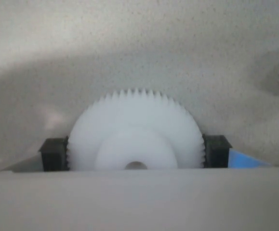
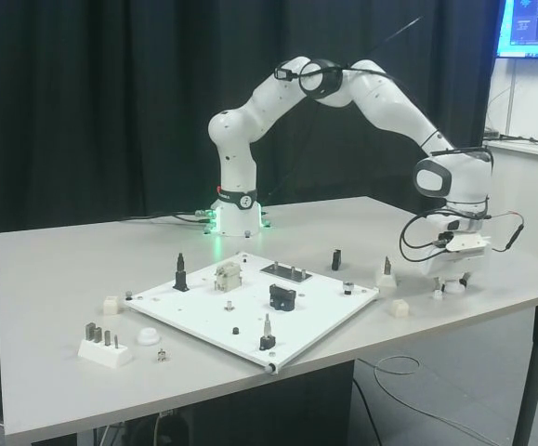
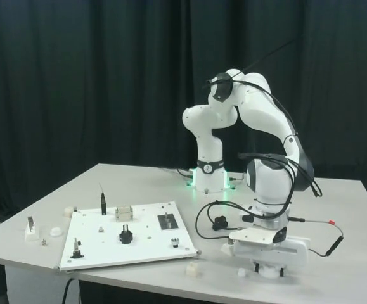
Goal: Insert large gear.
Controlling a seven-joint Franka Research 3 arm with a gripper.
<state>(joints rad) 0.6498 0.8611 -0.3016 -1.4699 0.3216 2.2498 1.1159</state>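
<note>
robotics lab | black curtain walls (image 3: 75, 76) | white seven-joint arm (image 2: 371, 93) bolted on grey table (image 2: 64, 269) | white assembly board (image 3: 145, 244) beside gripper (image 3: 269, 269)

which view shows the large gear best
The wrist view: the large gear fills the middle, teeth and centre hole plain, a black finger at each side touching its rim. In the first room view only a white bit shows under the gripper; in the second room view likewise.
</note>
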